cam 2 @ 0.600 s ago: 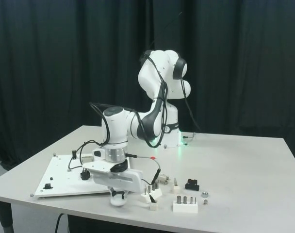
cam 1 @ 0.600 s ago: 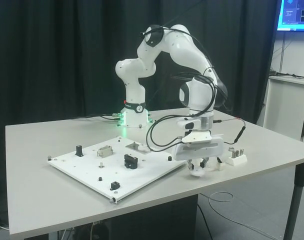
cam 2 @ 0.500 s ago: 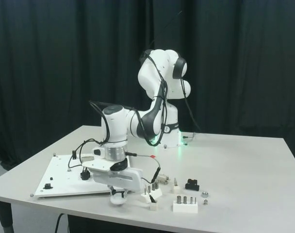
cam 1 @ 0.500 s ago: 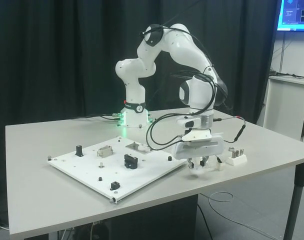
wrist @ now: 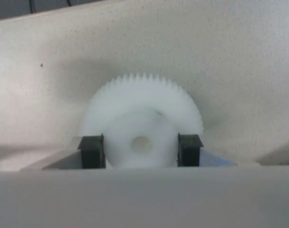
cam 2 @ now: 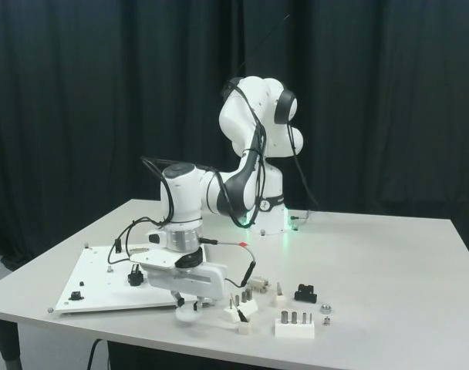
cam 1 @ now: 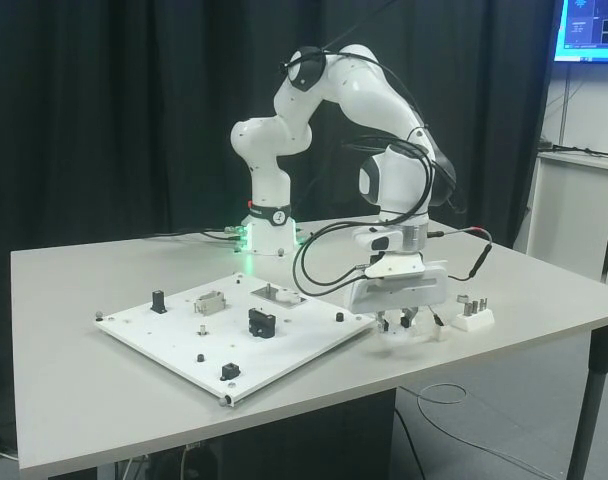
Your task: Insert large gear.
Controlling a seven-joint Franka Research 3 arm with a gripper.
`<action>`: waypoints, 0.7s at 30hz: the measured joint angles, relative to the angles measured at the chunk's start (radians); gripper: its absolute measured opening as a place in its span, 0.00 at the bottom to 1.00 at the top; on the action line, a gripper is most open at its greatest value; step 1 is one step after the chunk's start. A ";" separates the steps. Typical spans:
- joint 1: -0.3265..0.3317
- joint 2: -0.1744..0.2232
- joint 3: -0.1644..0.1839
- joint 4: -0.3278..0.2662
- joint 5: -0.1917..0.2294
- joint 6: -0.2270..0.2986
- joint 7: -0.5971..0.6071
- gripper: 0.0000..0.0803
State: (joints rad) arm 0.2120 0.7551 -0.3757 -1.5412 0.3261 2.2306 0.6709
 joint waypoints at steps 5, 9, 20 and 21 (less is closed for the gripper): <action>0.000 0.000 0.000 0.000 0.000 0.000 -0.001 0.41; 0.000 0.000 0.000 0.000 0.000 0.000 -0.002 0.41; -0.001 -0.001 0.000 0.001 -0.007 0.000 -0.005 0.41; -0.001 -0.001 0.000 0.001 -0.007 0.000 -0.007 0.41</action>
